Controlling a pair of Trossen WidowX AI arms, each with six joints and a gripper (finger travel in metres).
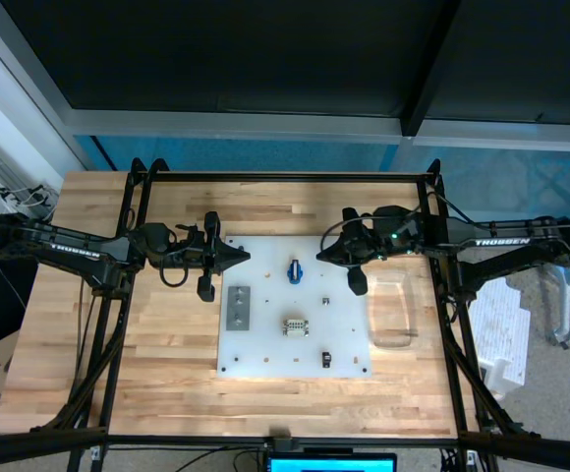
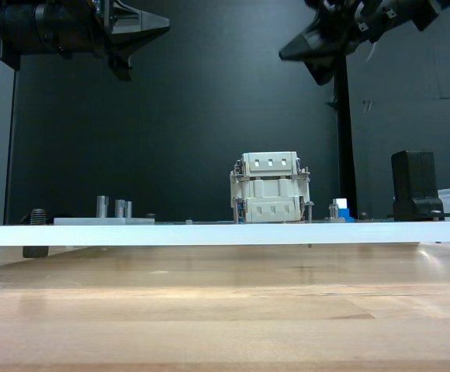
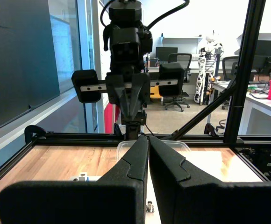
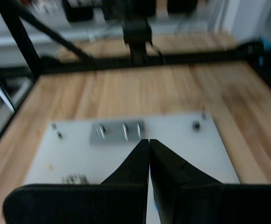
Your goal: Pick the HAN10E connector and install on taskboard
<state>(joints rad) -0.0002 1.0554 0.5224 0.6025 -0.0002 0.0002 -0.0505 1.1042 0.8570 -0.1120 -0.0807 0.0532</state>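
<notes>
The HAN10E connector, a beige-grey block, stands on the white taskboard near its middle, touched by neither gripper. My left gripper hovers above the board's far left corner, shut and holding nothing. My right gripper hovers over the board's far right part, also shut and holding nothing. Both hang well above the connector.
A grey plate with two pins lies on the board's left side. A blue part stands at the far middle and a black fitting near the front. A clear tray sits right of the board.
</notes>
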